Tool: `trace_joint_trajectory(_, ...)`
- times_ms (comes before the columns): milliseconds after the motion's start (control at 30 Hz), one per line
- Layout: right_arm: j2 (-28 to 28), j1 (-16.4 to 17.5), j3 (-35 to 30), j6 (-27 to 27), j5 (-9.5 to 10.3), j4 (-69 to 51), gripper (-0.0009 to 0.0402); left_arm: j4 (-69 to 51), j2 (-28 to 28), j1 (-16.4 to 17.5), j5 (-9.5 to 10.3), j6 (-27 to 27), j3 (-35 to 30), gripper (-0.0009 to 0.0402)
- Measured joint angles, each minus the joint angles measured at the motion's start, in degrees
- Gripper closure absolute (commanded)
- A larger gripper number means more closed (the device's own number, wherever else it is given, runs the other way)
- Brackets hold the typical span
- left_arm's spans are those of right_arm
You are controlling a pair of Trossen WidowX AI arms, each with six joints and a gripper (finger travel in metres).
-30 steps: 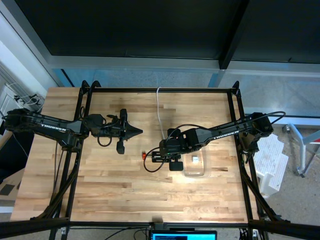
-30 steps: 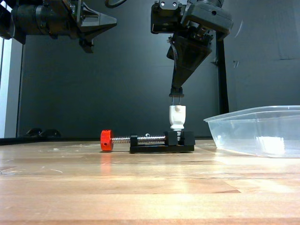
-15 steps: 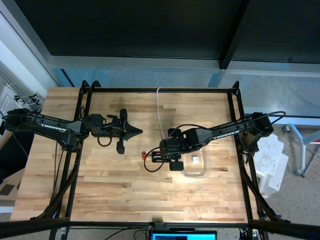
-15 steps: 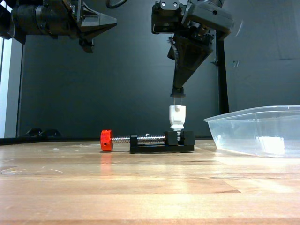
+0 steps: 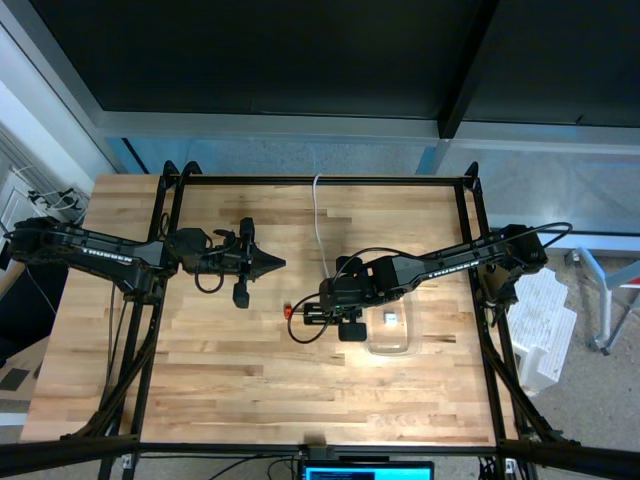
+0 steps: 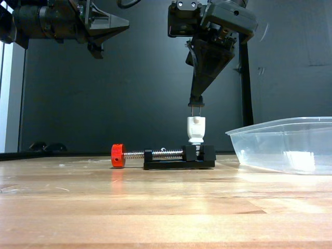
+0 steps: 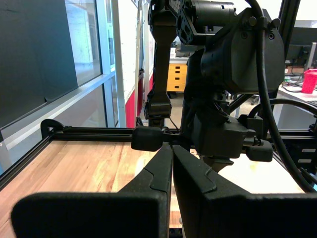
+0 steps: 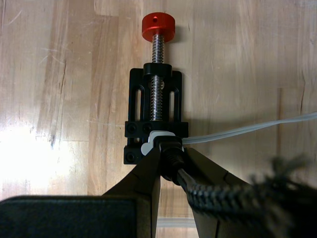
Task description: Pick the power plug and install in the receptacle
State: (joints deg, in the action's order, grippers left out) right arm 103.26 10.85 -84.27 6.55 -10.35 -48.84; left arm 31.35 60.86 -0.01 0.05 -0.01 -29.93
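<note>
Left tool raised, closed; right tool down, clamped.

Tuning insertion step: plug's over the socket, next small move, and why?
Probably ease the right gripper straight down: it holds the power plug just above the upright receptacle, seemingly aligned, prongs not seated. Left gripper hangs shut, high at the left.

We see a smooth, lightly sheened wooden table under a matt black vise with a bright metal screw and a red plastic knob. The receptacle is glossy white plastic and the tray is clear plastic. Matt black plastic covers the left gripper, raised at left, and the right gripper above the receptacle, pinching the dull dark power plug.
</note>
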Motion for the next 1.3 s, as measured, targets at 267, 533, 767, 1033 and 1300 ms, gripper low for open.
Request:
trace_joint_trajectory(267,0.3,0.0,0.1,0.0,-0.09,0.1,0.0393,0.0,0.0,0.0,0.00,0.0,0.0,0.0393)
trace_joint_trajectory(533,0.3,-0.1,1.4,0.0,-0.13,1.4,0.0393,0.0,0.0,0.0,0.00,0.0,0.0,0.0393)
trace_joint_trajectory(767,0.2,-0.1,3.1,0.3,-0.35,3.5,0.0393,0.0,0.0,0.0,0.00,0.0,0.0,0.0393)
trace_joint_trajectory(1033,0.0,-0.1,6.1,0.7,-0.46,6.4,0.0393,0.0,0.0,0.0,0.00,0.0,0.0,0.0393)
trace_joint_trajectory(1300,0.5,-0.1,6.7,0.7,-0.37,7.1,0.0393,0.0,0.0,0.0,0.00,0.0,0.0,0.0393)
